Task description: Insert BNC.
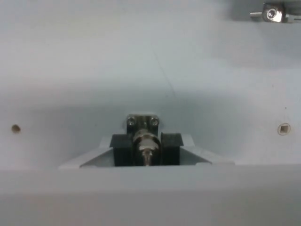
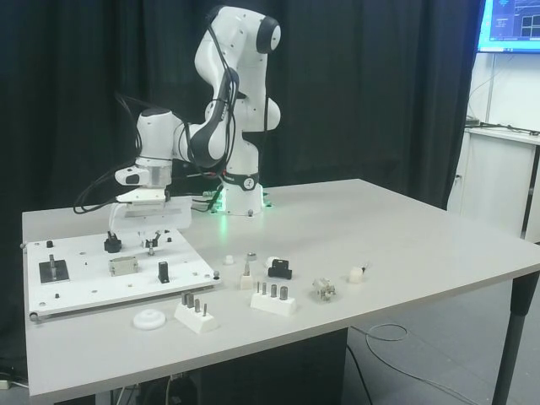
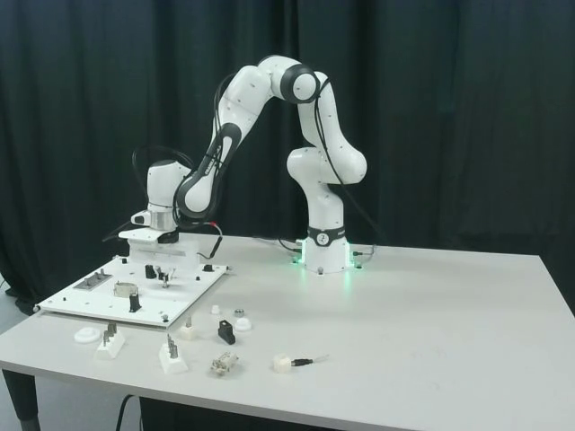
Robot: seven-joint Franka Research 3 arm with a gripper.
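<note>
Close under the wrist camera, the BNC connector sits pinched between black jaws closed on its body, above the white board; any tilt or sideways offset on descent could jam it against its socket; only the room views show the gripper low over the board on the counter, spare parts nearby.

Two room cameras face the table from the front, sharing the arm; wrist camera looks down close.
</note>
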